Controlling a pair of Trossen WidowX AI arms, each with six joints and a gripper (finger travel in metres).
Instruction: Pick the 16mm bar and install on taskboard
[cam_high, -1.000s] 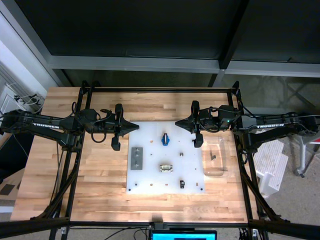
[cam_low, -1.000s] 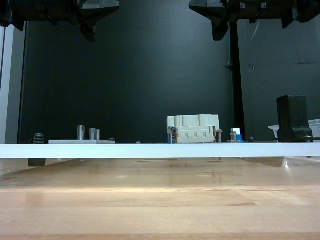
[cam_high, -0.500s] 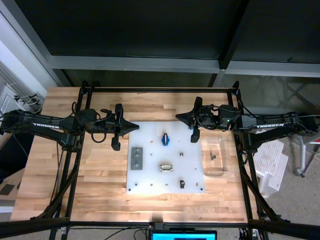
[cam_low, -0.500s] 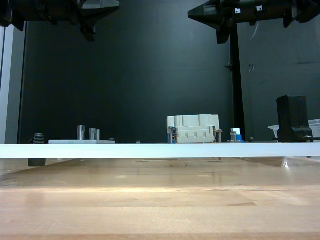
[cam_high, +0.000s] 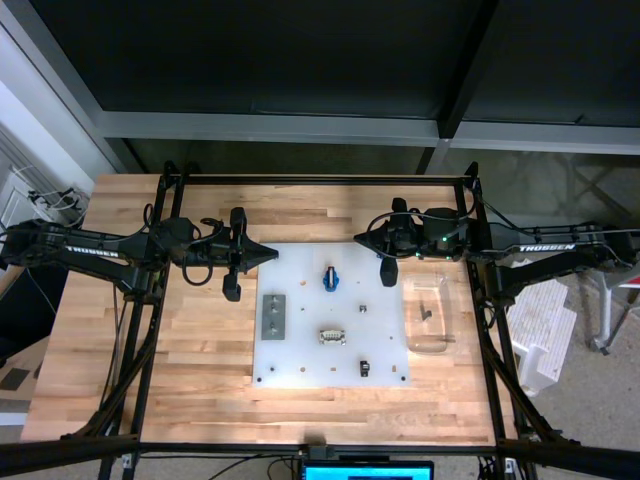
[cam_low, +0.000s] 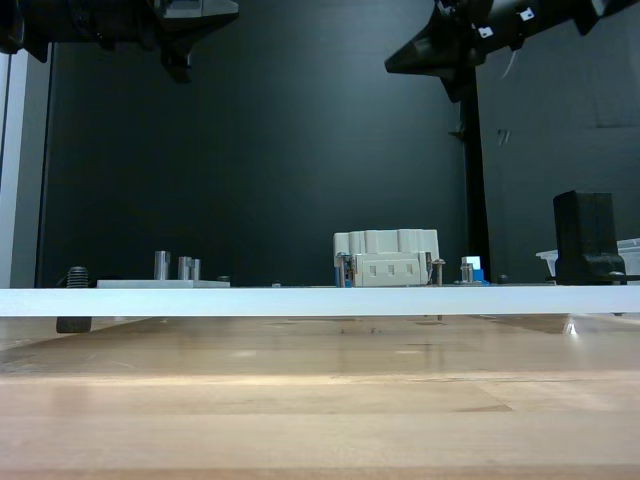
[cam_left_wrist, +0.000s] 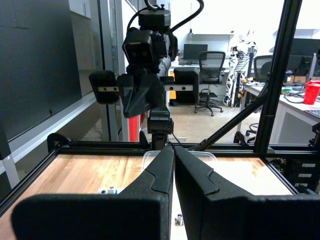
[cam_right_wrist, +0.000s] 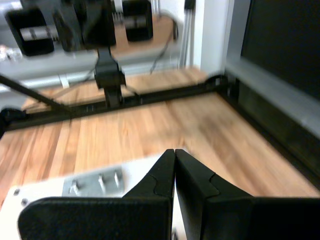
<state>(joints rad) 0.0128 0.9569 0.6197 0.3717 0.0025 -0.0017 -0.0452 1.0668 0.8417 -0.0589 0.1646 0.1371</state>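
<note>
Hovering over the board's (cam_high: 300, 340) far left edge: left gripper (cam_high: 274, 255). The right gripper (cam_high: 358, 238) hangs over its far right. Only the wrist views show both finger pairs pressed together, empty. Only the high view shows the bar (cam_high: 427, 312), lying free in the clear tray (cam_high: 428, 346) beside the board.
</note>
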